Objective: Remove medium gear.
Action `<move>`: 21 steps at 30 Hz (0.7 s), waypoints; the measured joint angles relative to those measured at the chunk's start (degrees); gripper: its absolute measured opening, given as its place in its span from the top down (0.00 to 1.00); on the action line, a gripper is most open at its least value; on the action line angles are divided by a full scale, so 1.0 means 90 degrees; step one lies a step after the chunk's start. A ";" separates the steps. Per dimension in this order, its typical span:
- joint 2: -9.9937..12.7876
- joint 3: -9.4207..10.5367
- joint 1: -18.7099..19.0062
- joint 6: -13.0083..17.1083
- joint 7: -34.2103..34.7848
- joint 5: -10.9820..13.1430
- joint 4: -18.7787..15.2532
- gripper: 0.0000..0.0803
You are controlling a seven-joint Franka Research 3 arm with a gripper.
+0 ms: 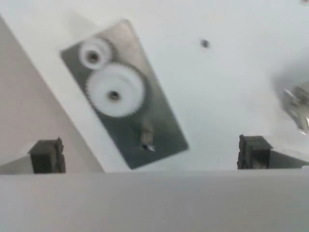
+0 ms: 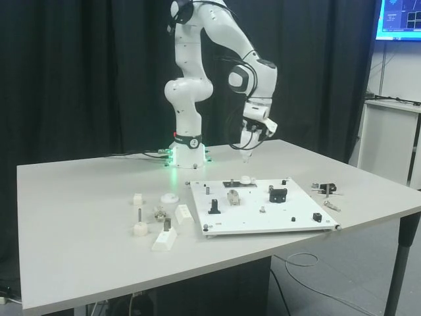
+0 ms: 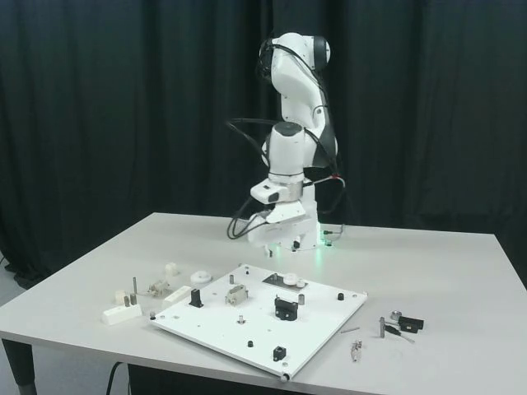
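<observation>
White toothed gears (image 1: 114, 91) on grey plate (image 1: 159, 126)

Behind your work area a black curtain (image 2: 99, 72) hangs in folds across the full width of both room views. The grey table (image 2: 79, 217) carries the set-up; its top is matt and one black leg (image 2: 399, 263) shows at the corner. To the side you have a white cabinet (image 2: 388, 135) with a lit screen (image 2: 399, 20) mounted above it against a white wall. A cable (image 2: 309, 276) loops over the grey floor (image 2: 342, 289) beneath the table edge.
</observation>
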 joint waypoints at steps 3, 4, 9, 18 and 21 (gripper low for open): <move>0.0048 0.0129 0.0021 0.0019 0.0110 -0.0014 -0.0051 0.00; 0.0073 0.0166 0.0026 0.0028 0.0144 -0.0033 -0.0067 0.00; 0.0239 0.0271 0.0034 0.0116 0.0324 -0.0151 -0.0152 0.00; 0.0734 0.0317 0.0034 0.0351 0.0547 -0.0169 -0.0173 0.00; 0.0880 0.0322 0.0034 0.0457 0.0683 -0.0165 -0.0175 0.00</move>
